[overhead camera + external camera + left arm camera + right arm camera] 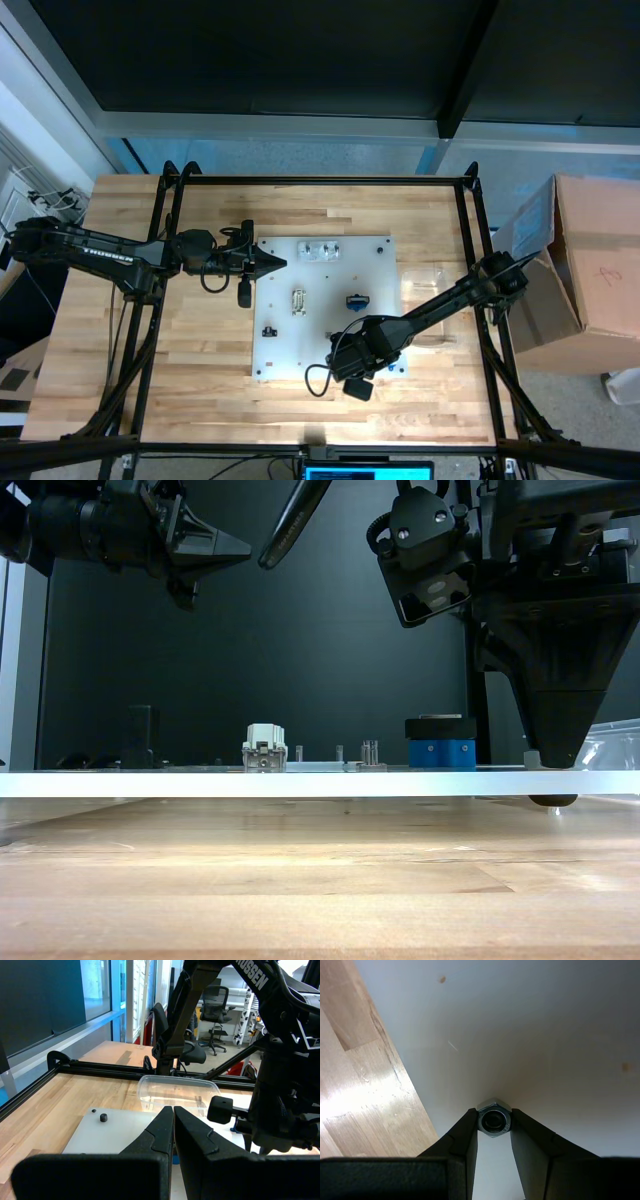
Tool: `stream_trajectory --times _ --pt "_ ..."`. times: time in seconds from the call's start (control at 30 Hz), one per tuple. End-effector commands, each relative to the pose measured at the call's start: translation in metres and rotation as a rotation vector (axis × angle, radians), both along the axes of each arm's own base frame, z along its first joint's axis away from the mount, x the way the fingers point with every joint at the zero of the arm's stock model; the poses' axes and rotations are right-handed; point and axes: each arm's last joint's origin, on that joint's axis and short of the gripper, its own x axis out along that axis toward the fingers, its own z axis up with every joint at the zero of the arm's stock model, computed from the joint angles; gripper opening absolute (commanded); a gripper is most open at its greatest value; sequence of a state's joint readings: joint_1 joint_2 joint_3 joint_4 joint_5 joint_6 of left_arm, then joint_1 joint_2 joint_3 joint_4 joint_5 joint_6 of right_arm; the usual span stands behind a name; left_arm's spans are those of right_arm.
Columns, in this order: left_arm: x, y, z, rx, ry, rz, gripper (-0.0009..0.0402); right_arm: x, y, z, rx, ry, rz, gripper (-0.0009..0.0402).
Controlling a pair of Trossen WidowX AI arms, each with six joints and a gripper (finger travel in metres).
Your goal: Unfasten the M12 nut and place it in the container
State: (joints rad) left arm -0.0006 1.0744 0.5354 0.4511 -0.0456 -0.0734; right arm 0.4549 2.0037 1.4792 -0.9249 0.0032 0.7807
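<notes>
Over the far left edge of the white board (300, 345), the left arm (110, 255) hangs high above the counter (150, 350), its jaws pressed together with nothing between them, pointing across toward the right and well apart from the work. Toward the board's near right edge, the right arm (440, 300) reaches in and stands its jaws almost straight down onto the board. In the right wrist view the small silver nut (494, 1119) sits between them, one jaw against each of two opposite sides, so the right jaws are closed and gripping the nut. It lies flat on the white surface with its bore facing up along the line of the jaws. The bore is dark, which is probably the stud inside, but no ribs show, so how far down the thread it sits cannot be told. That upright axis is what the next move turns on: the wrist would have to twist about it. Just beyond the board's right edge, farther back than the nut, lies the clear container (440, 285).
</notes>
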Motion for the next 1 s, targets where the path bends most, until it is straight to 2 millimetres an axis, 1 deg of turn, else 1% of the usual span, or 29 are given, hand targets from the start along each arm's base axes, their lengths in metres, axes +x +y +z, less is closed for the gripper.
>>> stream_trajectory --times 0.03,0.1,0.23,0.43,0.53,0.67,0.83,1.0 --pt "0.0002 0.0001 0.0001 0.000 0.000 0.000 0.0000 -0.0005 -0.0004 -0.0006 -0.002 0.006 0.039 0.0012" --pt "0.0001 0.0001 0.0001 0.000 0.000 0.000 0.0000 -0.0005 -0.0004 -0.0006 -0.007 0.003 0.081 -0.0002" --pt "0.0001 0.0002 0.0001 0.000 0.000 0.001 0.0000 -0.0005 -0.0004 -0.0006 -0.021 -0.004 0.207 0.0008" --pt "0.0001 0.0001 0.0001 0.000 0.000 0.000 0.0000 -0.0007 -0.0005 0.0000 -0.047 -0.016 0.449 0.0017" --pt "0.0001 0.0001 0.0001 0.000 0.000 0.000 0.0000 -0.0008 -0.0006 0.0000 -0.064 -0.023 0.614 0.0019" --pt "0.0001 0.0001 0.0001 0.000 0.000 0.000 0.0000 -0.0006 -0.0007 0.0000 -0.095 -0.039 0.895 0.0018" --pt "0.0001 0.0001 0.0001 0.000 0.000 0.000 0.0000 -0.0005 -0.0008 0.0000 -0.128 -0.055 1.190 0.0018" --pt "0.0001 0.0001 0.0002 0.000 -0.001 0.000 0.0000 -0.0007 -0.0011 -0.0001 -0.152 -0.064 1.421 0.0018"
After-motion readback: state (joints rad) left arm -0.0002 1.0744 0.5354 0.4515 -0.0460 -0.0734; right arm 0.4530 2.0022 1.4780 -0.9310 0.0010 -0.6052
